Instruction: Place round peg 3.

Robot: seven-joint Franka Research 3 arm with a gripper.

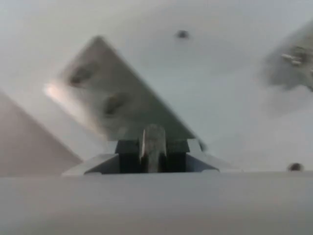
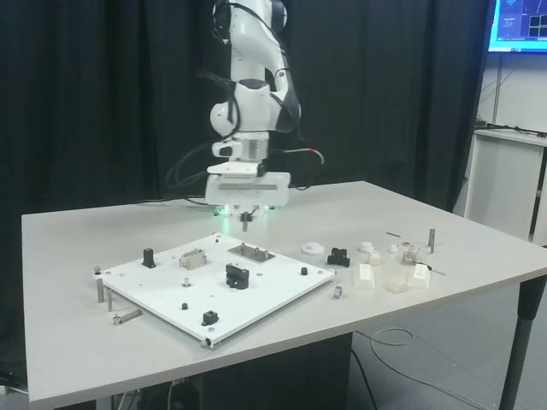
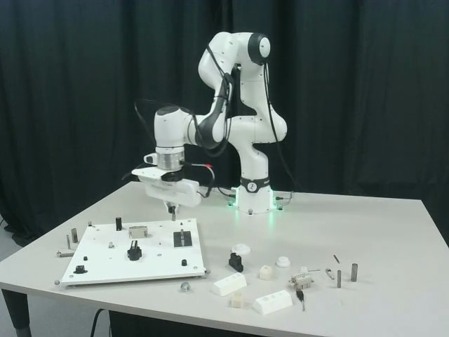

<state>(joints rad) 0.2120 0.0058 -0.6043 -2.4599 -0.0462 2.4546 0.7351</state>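
We hold the peg [image 1: 153, 147] upright in the claw [image 1: 153, 155], above the white board [image 2: 256, 295] on the table [image 2: 68, 282], near the board's far edge. The main risk, as we judge it, is a miss at the hole: the grey plate [image 1: 117, 93] with its two dark holes sits just beyond the peg's tip in the wrist view, and if we come down slightly off centre the tip will land on the plate's face and either jam or push the peg askew in our grip. A tilted peg would then scrape the rim instead of sliding in. We also see a short pin already standing on that plate in the first room view, so a sideways drift could knock it. Letting go too early, before the peg is seated, would let it topple and roll across the board.

The claw is clenched narrowly on the peg, its black pads [image 1: 128, 155] pressing either side of the shaft, with the peg's lower end poking out below. It touches nothing else.
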